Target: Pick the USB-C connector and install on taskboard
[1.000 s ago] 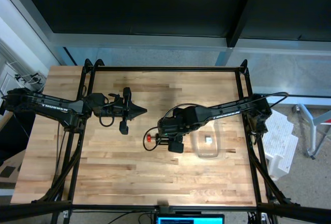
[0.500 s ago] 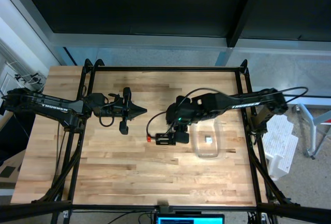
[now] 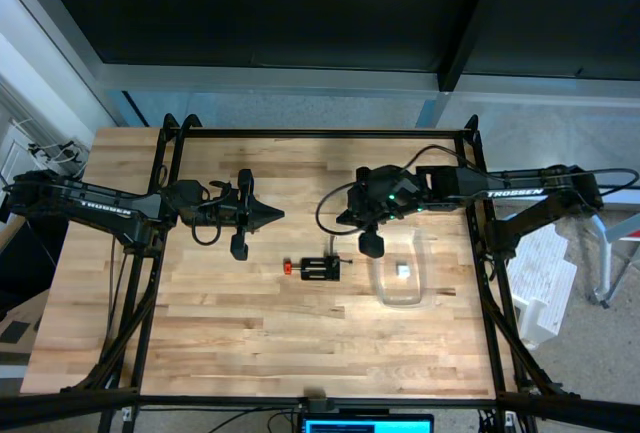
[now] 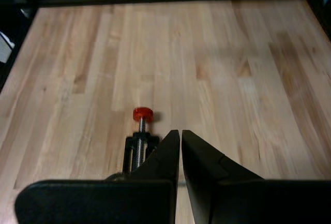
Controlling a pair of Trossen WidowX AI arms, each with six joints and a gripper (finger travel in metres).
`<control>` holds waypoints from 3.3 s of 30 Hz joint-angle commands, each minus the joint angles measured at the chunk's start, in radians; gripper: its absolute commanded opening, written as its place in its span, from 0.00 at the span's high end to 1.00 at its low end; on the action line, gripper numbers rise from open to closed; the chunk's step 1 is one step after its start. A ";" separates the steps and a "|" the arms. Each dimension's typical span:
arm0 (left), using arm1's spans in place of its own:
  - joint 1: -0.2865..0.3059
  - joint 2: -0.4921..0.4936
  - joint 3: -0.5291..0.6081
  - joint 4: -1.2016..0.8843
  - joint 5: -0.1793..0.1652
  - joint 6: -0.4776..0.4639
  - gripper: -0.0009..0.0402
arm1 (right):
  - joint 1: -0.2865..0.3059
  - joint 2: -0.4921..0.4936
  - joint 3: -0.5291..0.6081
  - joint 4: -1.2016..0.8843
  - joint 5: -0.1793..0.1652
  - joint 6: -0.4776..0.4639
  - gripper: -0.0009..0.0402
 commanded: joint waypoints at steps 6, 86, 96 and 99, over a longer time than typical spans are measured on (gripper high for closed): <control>0.000 0.000 0.000 0.000 0.000 0.000 0.98 | -0.008 -0.125 -0.145 0.164 0.002 -0.034 0.98; 0.000 0.000 0.000 0.000 0.000 0.000 0.98 | -0.047 -0.291 -0.627 0.995 -0.023 0.042 0.98; 0.000 0.000 0.000 0.000 0.000 0.000 0.98 | -0.046 -0.291 -0.628 0.995 -0.023 0.043 0.98; 0.000 0.000 0.000 0.000 0.000 0.000 0.98 | -0.046 -0.291 -0.628 0.994 -0.023 0.043 0.98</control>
